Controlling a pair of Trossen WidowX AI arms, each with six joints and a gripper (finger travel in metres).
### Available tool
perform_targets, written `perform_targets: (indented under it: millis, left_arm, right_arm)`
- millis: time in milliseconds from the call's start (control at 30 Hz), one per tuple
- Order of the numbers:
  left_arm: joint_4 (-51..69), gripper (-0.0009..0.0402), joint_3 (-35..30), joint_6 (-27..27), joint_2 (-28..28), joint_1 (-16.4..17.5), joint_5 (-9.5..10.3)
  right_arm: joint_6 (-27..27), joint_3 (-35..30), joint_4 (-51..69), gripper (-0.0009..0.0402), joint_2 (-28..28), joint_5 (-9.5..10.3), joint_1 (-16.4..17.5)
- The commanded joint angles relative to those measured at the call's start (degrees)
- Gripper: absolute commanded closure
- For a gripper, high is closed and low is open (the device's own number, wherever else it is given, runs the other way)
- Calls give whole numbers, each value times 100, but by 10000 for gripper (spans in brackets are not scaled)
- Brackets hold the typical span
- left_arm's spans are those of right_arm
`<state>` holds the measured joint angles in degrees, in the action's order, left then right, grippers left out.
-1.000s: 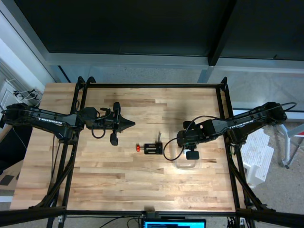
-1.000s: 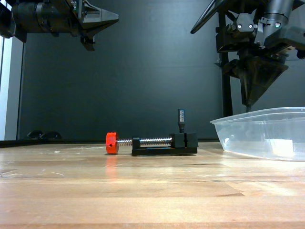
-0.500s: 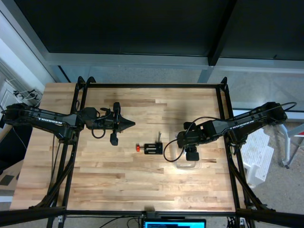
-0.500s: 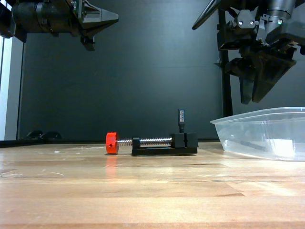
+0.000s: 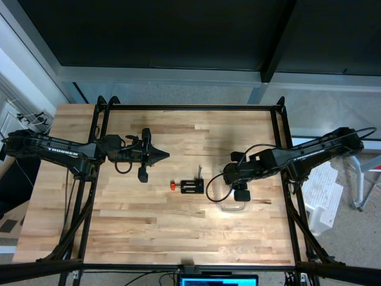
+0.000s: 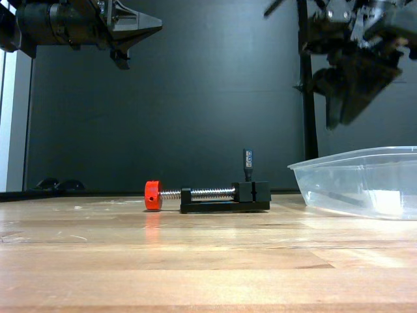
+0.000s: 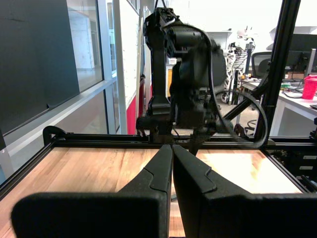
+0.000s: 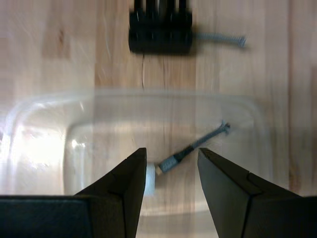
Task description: Remove the USB-C connector from taskboard and place in the container
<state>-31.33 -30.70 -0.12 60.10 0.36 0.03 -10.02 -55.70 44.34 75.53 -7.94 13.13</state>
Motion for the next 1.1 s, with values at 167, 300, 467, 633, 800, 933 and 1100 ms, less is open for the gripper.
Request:
perform_targets:
  millis: [167,300,467,633,800,933,1100]
  left_arm:
    - [-2,393,0,0,0,0,0]
    - [-2,393,0,0,2,0,0]
    - [-2,393,0,0,0,0,0]
    - [-2,393,0,0,0,0,0]
    - [-2,393,0,0,2,0,0]
    - [-2,393,0,0,2,0,0]
    - [-2,393,0,0,2,0,0]
  right_arm:
    - [229,31,-662,294,-636,48,-450]
    - [474,179,-1290,341,-872,262,-638]
    - [503,533,-2343,390,-1145,603,-815]
    - [555,922,-3585,395,-1338,546,-960]
    - [684,1233,-4721,393,-1408,442,-1054]
    - [774,1480,-5539,393,-1432,448,-1145]
    - [780,1768,-6334,393,-1438,468,-1320]
